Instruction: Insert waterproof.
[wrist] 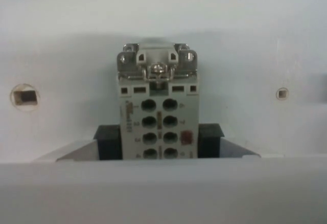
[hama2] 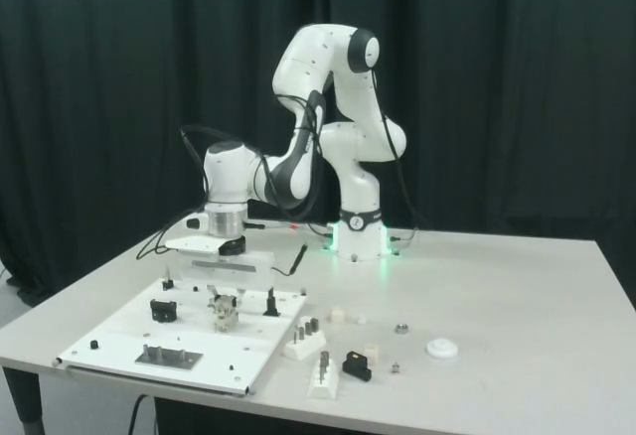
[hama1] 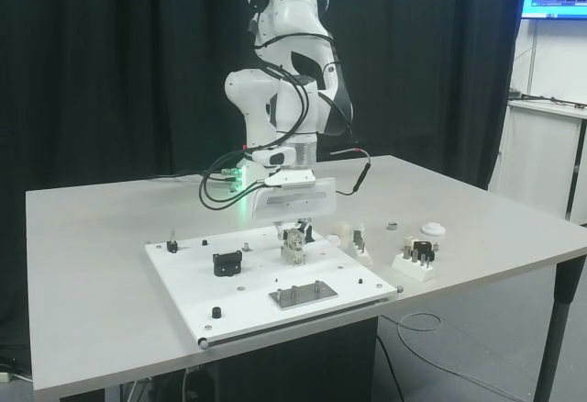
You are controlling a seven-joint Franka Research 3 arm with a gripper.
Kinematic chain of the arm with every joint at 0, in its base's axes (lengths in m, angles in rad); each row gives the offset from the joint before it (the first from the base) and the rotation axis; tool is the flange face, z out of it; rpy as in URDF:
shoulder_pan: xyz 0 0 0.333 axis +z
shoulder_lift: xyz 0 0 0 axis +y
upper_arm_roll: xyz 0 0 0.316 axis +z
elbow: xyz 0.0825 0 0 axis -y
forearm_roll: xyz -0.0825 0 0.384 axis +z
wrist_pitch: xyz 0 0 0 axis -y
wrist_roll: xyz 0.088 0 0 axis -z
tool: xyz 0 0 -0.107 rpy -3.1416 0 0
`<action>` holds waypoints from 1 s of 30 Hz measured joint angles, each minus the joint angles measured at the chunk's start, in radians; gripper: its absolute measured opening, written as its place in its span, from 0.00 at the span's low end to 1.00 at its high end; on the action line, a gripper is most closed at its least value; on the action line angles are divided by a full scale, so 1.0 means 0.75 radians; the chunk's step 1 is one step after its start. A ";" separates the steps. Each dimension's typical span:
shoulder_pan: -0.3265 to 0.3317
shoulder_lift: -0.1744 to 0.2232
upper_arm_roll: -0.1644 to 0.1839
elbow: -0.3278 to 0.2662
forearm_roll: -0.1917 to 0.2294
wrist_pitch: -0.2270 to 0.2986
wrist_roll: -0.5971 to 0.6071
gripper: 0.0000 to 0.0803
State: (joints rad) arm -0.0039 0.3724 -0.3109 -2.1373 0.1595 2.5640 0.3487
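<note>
In the wrist view the connector (wrist: 157,114) is hidden at its lower end by a white ledge (wrist: 163,191). The black fingers (wrist: 108,141) show only in part. In both room views the small parts on the white board (hama1: 183,278) are too small to identify

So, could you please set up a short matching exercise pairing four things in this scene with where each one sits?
Things:
1. connector block
2. metal plate with pins
3. white round cap
4. white board

Places:
A. on the bare table, off the board
B. under the gripper
C. flat on the grey table
D. near the board's front edge

Pairs: 1-B, 2-D, 3-A, 4-C
</note>
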 joint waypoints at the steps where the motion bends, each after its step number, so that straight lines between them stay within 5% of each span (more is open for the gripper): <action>1: 0.000 0.000 0.000 0.000 0.000 0.000 -0.001 0.39; 17: 0.001 -0.001 -0.001 -0.005 -0.001 -0.003 -0.040 0.39; 18: 0.001 -0.001 -0.001 -0.006 -0.001 -0.003 -0.044 0.64; 23: 0.000 0.000 -0.004 -0.007 -0.001 -0.007 -0.046 0.64; 24: 0.000 0.000 -0.004 -0.007 -0.001 -0.007 -0.046 0.93; 30: 0.000 -0.002 -0.013 0.003 -0.001 -0.021 -0.039 0.98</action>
State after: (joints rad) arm -0.0040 0.3709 -0.3205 -2.1348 0.1589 2.5481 0.3194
